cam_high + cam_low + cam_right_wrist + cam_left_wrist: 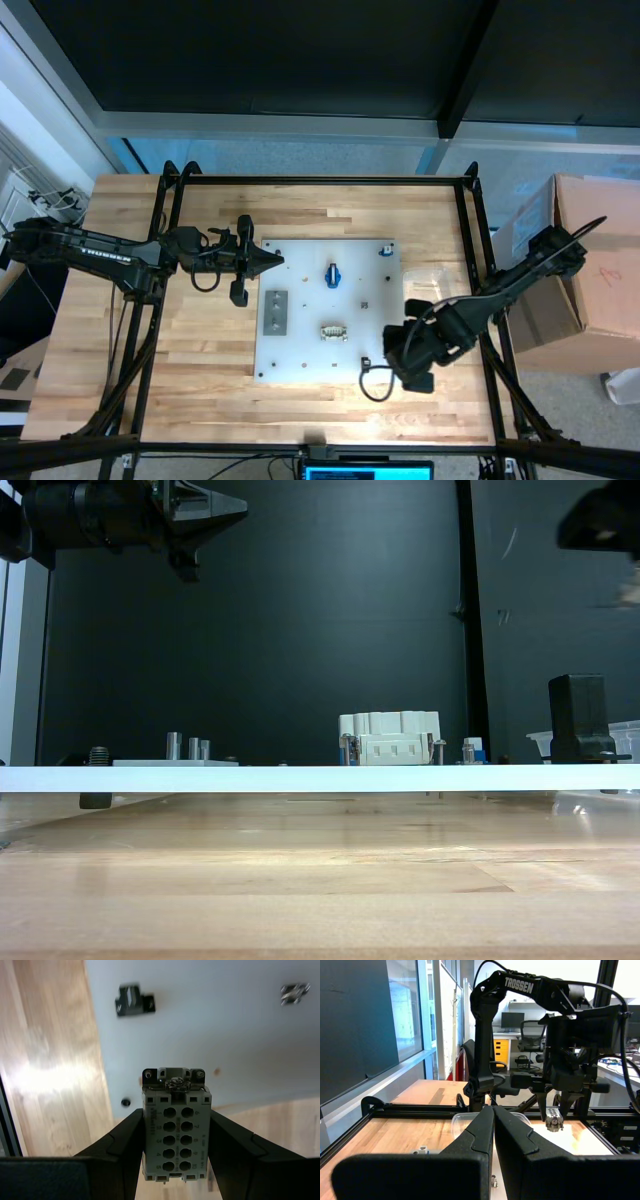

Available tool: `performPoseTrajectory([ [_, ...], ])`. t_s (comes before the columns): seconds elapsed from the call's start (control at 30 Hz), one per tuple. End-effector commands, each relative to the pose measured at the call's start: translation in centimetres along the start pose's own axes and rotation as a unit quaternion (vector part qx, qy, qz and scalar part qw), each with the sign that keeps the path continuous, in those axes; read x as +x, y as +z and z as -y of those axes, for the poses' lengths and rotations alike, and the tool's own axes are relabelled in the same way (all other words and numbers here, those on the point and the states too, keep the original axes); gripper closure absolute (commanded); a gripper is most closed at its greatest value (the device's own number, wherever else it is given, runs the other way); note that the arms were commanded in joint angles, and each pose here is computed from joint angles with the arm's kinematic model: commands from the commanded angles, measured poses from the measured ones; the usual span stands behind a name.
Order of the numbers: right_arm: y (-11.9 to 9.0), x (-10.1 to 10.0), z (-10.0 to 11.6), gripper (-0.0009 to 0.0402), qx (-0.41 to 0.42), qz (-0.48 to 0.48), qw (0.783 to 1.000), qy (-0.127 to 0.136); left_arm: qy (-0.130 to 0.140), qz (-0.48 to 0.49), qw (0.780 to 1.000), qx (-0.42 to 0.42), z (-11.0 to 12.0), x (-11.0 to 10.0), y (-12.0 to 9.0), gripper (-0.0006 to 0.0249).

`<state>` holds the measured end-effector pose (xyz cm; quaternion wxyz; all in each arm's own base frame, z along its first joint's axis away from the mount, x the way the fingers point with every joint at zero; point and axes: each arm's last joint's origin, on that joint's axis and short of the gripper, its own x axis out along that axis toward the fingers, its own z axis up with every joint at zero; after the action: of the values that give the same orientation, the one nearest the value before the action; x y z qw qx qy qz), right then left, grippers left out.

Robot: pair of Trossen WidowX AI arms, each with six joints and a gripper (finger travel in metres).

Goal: Remove the HAN10E connector from the taskboard and place in the container

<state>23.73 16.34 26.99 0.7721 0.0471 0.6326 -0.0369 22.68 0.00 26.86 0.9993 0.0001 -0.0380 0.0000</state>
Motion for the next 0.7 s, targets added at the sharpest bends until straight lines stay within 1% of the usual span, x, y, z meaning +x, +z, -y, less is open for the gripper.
performPoseTrajectory([
  [0.03,-1.3,0.4,-0.2,0.038,-0.015,-0.003,1.0,0.001,0.0,0.0,1.0,0.0,0.0,0.0,0.0,0.0243],
  [0.27,-4.3,1.1,-0.7,0.038,-0.034,-0.016,0.999,-0.004,0.0,0.0,1.0,0.0,0.0,0.0,0.0,0.0243],
  [0.43,-6.3,1.6,-1.0,0.038,-0.065,-0.016,0.998,0.003,0.0,0.0,1.0,0.0,0.0,0.0,0.0,0.0243],
  [0.6,-8.2,2.4,-1.5,0.038,-0.099,-0.026,0.995,-0.002,0.0,0.0,1.0,0.0,0.0,0.0,0.0,0.0243],
  [0.7,-9.0,2.8,-1.7,0.038,-0.103,-0.029,0.994,-0.005,0.0,0.0,1.0,0.0,0.0,0.0,0.0,0.0243],
])
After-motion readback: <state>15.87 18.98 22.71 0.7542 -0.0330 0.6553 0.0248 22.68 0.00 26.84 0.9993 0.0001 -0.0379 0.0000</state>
